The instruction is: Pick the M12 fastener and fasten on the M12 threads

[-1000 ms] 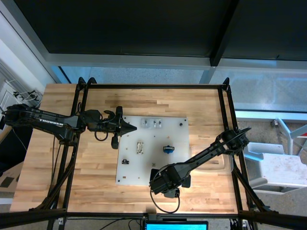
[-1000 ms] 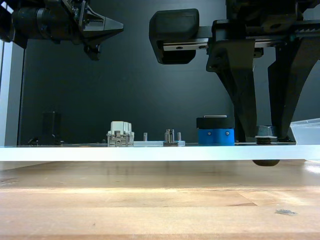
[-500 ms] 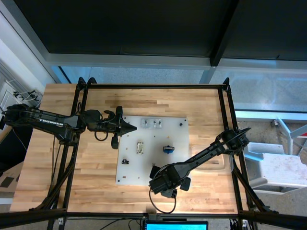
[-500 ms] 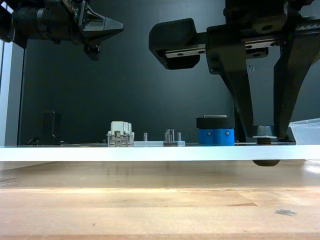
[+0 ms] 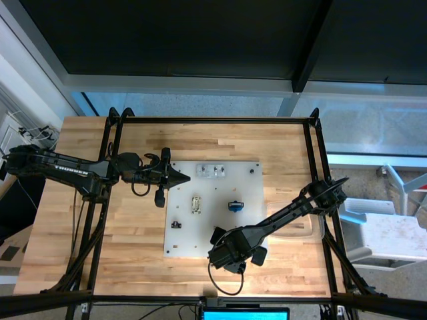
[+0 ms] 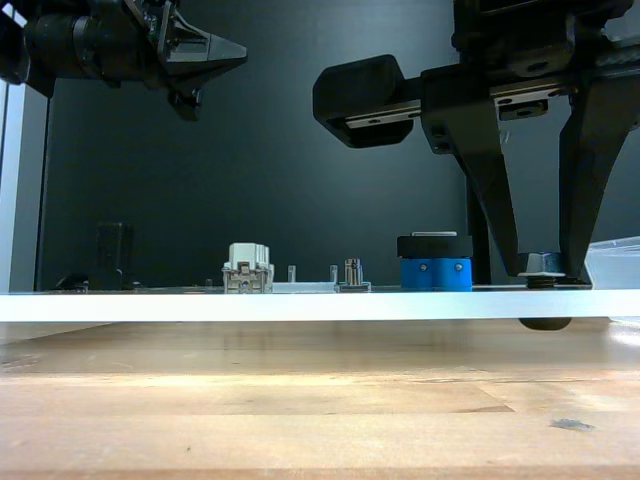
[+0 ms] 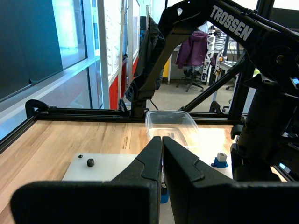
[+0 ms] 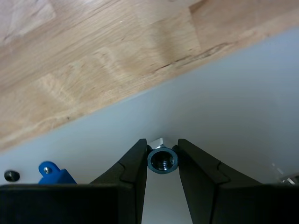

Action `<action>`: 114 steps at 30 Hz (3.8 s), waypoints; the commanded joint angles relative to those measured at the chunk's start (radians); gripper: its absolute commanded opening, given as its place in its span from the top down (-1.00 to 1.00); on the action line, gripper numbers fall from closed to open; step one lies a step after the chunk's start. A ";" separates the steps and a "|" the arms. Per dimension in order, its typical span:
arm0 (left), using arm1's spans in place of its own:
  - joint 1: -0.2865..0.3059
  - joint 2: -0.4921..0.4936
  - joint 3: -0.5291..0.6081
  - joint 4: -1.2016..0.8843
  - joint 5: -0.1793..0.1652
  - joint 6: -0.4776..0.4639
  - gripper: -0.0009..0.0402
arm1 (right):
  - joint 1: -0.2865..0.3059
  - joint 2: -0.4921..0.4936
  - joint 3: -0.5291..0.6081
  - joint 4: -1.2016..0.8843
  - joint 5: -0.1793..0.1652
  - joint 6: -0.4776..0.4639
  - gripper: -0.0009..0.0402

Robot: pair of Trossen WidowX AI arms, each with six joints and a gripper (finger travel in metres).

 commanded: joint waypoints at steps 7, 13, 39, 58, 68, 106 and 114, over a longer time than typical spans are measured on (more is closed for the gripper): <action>0.000 0.000 0.000 0.000 0.000 0.000 0.96 | -0.005 0.001 0.000 0.009 0.000 0.385 0.94; 0.000 0.000 0.000 0.000 0.000 0.000 0.96 | -0.010 0.000 0.000 0.008 0.000 0.794 0.94; 0.000 0.000 0.000 0.000 0.000 0.000 0.96 | -0.011 0.000 0.000 0.010 0.000 2.252 0.94; 0.000 0.000 0.000 0.000 0.000 0.000 0.96 | -0.010 0.000 0.000 0.010 0.000 3.054 0.94; 0.000 0.000 0.000 0.000 0.000 0.000 0.96 | -0.010 0.000 0.000 0.010 0.000 3.502 0.94; 0.000 0.000 0.000 0.000 0.000 0.000 0.96 | -0.008 0.001 0.000 0.008 0.002 3.783 0.94; 0.000 0.000 0.000 0.000 0.000 0.000 0.96 | -0.008 0.000 0.000 0.010 0.008 3.782 0.91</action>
